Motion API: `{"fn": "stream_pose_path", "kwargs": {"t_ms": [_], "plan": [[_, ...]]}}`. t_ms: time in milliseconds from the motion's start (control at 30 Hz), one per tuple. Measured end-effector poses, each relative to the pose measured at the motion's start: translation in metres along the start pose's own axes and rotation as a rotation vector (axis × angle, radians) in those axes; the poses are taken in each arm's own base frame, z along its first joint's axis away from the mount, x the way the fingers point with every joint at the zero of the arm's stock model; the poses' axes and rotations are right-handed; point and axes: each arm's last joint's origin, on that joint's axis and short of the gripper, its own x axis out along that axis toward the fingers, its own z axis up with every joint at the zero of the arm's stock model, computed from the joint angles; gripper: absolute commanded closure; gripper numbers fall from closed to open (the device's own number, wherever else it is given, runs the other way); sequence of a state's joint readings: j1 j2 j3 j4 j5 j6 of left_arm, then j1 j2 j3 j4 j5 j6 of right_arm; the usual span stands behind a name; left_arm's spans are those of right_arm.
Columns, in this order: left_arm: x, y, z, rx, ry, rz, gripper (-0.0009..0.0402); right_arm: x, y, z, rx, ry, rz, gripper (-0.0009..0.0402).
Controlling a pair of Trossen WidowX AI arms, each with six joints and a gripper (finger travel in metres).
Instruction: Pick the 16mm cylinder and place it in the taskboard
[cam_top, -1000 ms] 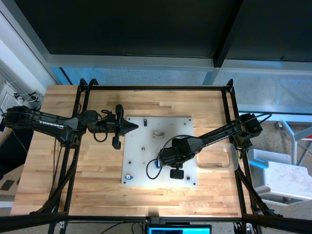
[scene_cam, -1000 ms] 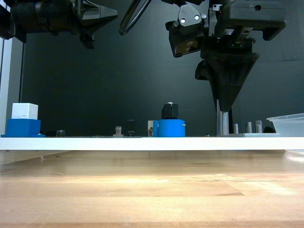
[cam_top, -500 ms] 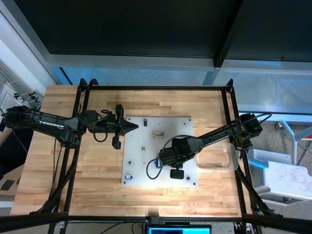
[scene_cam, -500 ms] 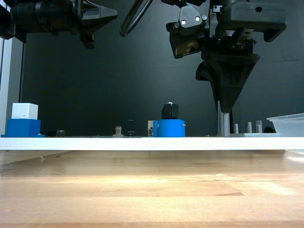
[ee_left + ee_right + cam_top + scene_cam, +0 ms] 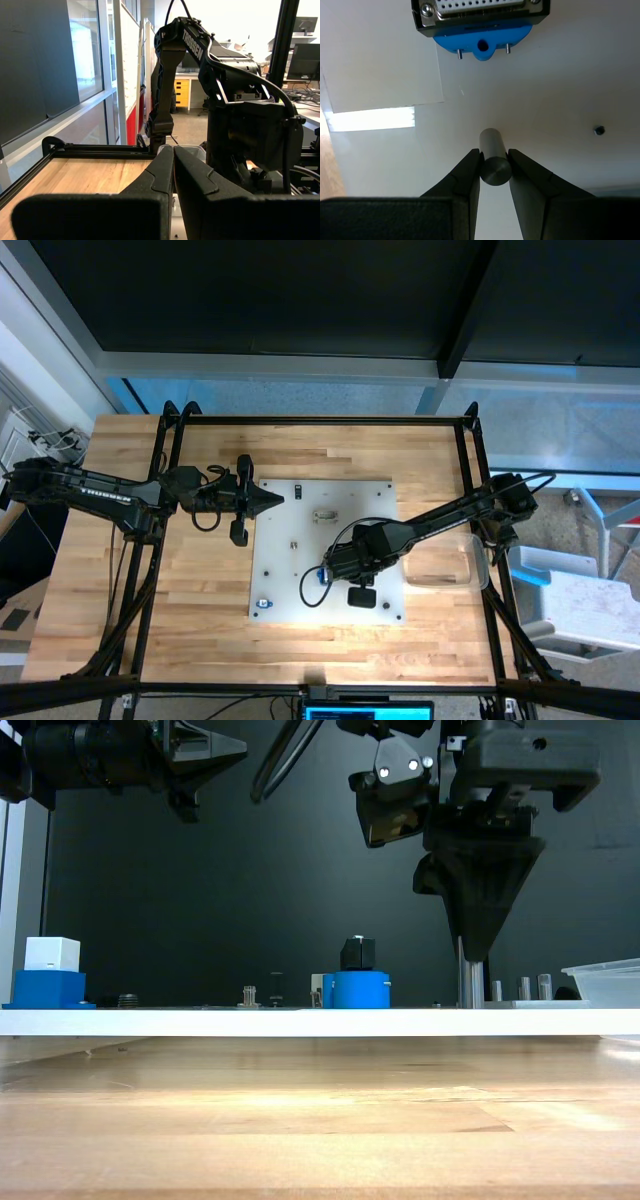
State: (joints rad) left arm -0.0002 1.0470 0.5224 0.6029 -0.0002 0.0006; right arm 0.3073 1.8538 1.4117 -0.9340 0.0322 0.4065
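The 16mm cylinder (image 5: pixel 493 161), a short grey metal peg, is pinched between the two fingers of my right gripper (image 5: pixel 494 167), which is shut on it. In the low view the cylinder (image 5: pixel 468 984) stands upright with its lower end at the surface of the white taskboard (image 5: pixel 200 1020), under the right gripper (image 5: pixel 470 956). From above, the right gripper (image 5: pixel 326 575) sits over the near middle of the taskboard (image 5: pixel 295 575) and hides the cylinder. My left gripper (image 5: pixel 276 498) hangs shut and empty over the board's left edge, its fingers (image 5: pixel 165 172) pressed together.
A blue fitting (image 5: pixel 360 990) stands on the board just left of the cylinder. A blue connector mount (image 5: pixel 480 42) lies ahead of the right gripper. Small metal pegs (image 5: pixel 522 987) stand to the right, before the clear bin (image 5: pixel 450 565). A blue base with a white cube (image 5: pixel 48 975) sits at the near left.
Almost nothing differs. The right gripper has shifted by a hair while still holding the cylinder upright on the board. The left arm has not moved.
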Motion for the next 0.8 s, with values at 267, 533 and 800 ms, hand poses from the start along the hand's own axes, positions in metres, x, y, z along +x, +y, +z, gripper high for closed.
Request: {"fn": "stream_pose_path", "kwargs": {"t_ms": [267, 533, 800], "plan": [[0.000, 0.000, 0.000, 0.000, 0.000, 0.000, 0.0393, 0.009, 0.001, 0.002, 0.000, 0.013, 0.008, 0.0384], [0.000, 0.000, 0.000, 0.000, 0.001, 0.000, 0.0393, 0.019, 0.002, 0.003, -0.003, 0.033, 0.014, 0.0384], [0.000, 0.000, 0.000, 0.000, 0.000, 0.000, 0.0393, 0.019, 0.003, 0.003, -0.003, 0.034, 0.018, 0.0384]]}}
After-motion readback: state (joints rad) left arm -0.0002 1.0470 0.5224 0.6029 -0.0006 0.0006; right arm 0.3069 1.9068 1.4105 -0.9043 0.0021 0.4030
